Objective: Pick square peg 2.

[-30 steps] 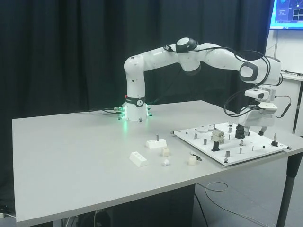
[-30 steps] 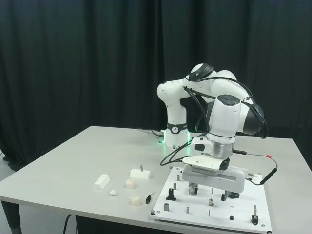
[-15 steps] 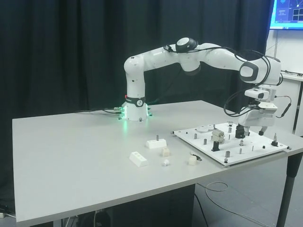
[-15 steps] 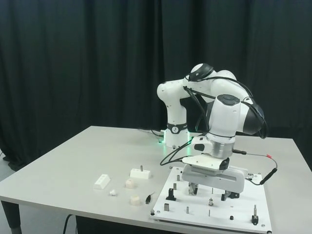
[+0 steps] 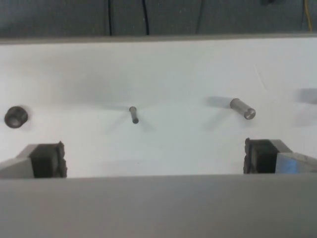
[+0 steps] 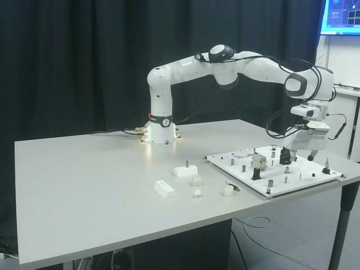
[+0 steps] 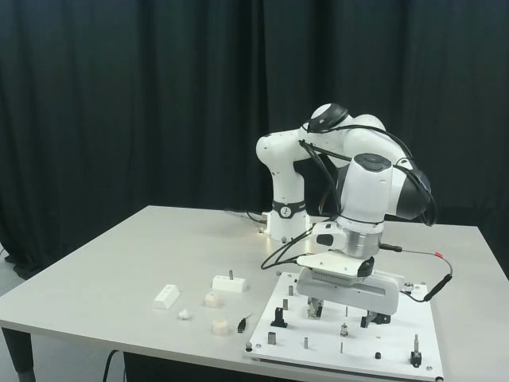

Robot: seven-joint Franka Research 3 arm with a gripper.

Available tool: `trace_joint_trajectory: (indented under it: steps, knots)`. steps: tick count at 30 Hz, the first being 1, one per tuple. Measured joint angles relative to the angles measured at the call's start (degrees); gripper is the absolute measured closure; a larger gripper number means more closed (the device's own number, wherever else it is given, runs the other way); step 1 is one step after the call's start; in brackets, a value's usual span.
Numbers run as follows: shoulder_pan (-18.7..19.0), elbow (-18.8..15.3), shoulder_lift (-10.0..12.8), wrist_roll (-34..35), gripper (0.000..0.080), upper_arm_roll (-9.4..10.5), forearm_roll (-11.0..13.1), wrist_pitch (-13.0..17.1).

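Several small pegs stand upright on the white board (image 6: 315, 179) at the right of the first room view. I judge square peg 2 to be one of them, though I cannot tell which. The wrist view shows only a thin pin (image 5: 133, 115), a stubby round peg (image 5: 242, 108) and a black knob (image 5: 16, 116), and none of them looks clearly square. The pegs stand apart in their own seats, which leaves room for fingers to come down on either side of one. The gripper (image 5: 153, 158) hangs low over the board with its fingers (image 5: 47, 159) spread wide and nothing between the pads, a posture that fits lining up before a descent, not a grasp already made. In the first room view the gripper (image 6: 297, 158) points straight down from the bent wrist at mid right. In the second it (image 7: 343, 314) sits just above the board (image 7: 398, 334) at lower centre. Well apart from the board, toward the middle of the grey table (image 6: 84, 169), lie loose white blocks (image 6: 164, 189) and smaller pieces, clear of the arm's reach path. The arm's base (image 6: 159, 126) is bolted near the table's far edge. Black curtains (image 6: 67, 56) close off the room behind, a screen (image 6: 340, 17) shows at the upper right corner, and a cable (image 6: 256, 222) droops under the table's front edge.
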Motion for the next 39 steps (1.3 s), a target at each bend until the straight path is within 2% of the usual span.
trace_joint_trajectory:
  steps: [23, 31, 39]
  knots:
    - [-0.1, 0.0, 0.0, -0.1, 0.0003, 0.00, 0.0, 0.1]
    - [-0.1, 0.0, 0.0, -3.1, 0.0003, 0.00, 0.0, 0.0]
    - [-0.1, 0.0, 0.0, -4.5, 0.0003, 0.00, -0.5, -1.9]
